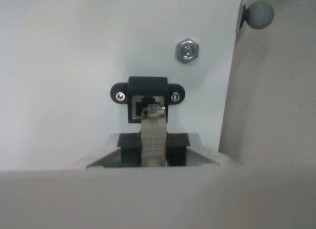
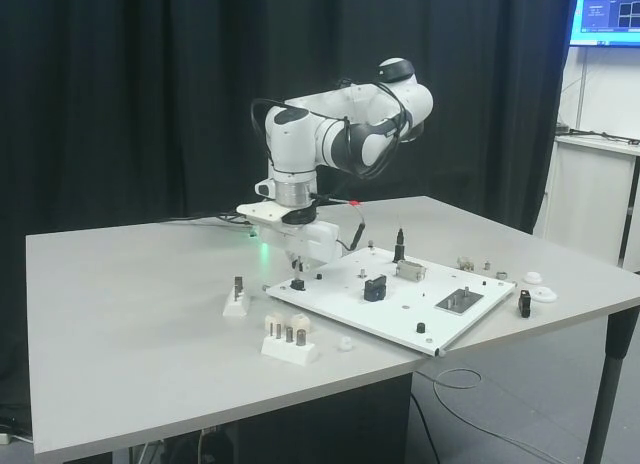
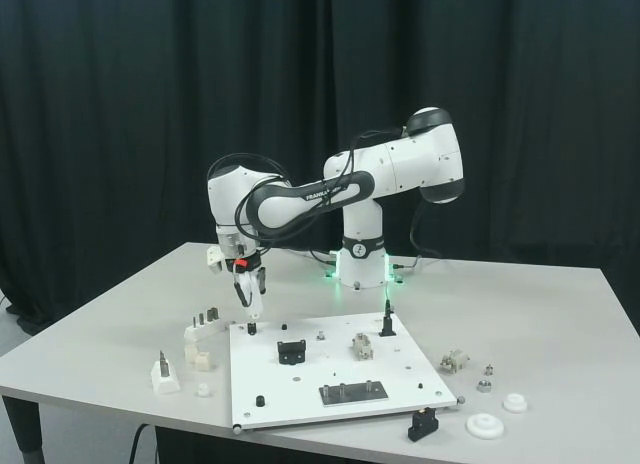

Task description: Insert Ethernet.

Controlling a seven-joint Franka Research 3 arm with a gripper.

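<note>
Looking down past the fingertips in the wrist view, the claw (image 1: 153,150) was clamped on the Ethernet plug (image 1: 152,135), its two black fingers (image 1: 129,149) pressed against either side of the plug's body so that the tip stayed free to enter. That tip sat at the mouth of the black Ethernet socket (image 1: 147,98), which was screwed to the white board (image 1: 74,66); plug and socket appeared lined up, and whether the plug had latched could not be told. A grey hex nut (image 1: 187,50) sat on the board just beyond the socket, and a grey knob (image 1: 260,14) stood off the board's corner. From the first room view, the white arm (image 2: 340,134) reached over and down to the near-left corner of the board (image 2: 400,319), the claw (image 2: 297,274) pointing straight down, presumably because the socket opened upward. Other fixtures were spread well apart on the board, likely to leave room for the claw, and small white holders (image 2: 288,336) rested on the grey surface (image 2: 120,314) beside it. From the second room view, the claw (image 3: 250,309) hung upright over the same corner of the board (image 3: 330,379), with loose white parts (image 3: 487,423) lying on the surface (image 3: 560,324) at the far side, clear of the work.
</note>
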